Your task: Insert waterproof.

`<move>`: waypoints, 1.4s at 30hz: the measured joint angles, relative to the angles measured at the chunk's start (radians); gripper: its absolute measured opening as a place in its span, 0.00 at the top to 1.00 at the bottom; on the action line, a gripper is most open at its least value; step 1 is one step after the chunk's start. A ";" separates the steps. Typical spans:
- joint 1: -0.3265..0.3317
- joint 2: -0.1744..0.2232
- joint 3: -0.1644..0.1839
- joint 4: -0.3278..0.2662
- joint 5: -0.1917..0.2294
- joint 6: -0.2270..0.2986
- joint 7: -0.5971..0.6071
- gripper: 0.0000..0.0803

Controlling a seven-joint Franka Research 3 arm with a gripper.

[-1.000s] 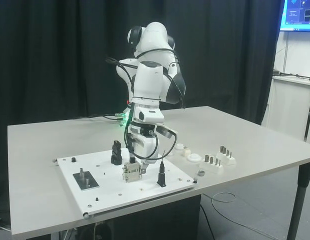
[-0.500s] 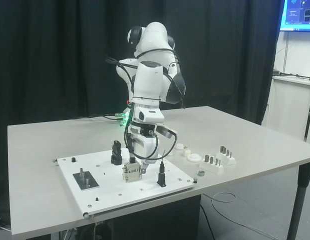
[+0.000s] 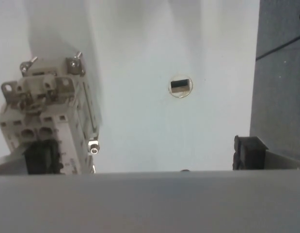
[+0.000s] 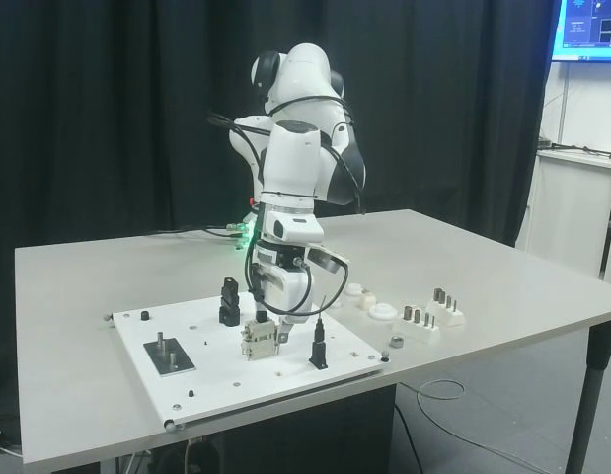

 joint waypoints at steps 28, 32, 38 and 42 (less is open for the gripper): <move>0.003 -0.004 0.003 0.000 0.011 -0.017 -0.004 0.00; 0.003 -0.004 0.003 0.000 0.011 -0.018 -0.004 0.00; 0.003 -0.004 0.003 0.000 0.011 -0.018 -0.004 0.00; 0.003 -0.004 0.003 0.000 0.011 -0.018 -0.004 0.00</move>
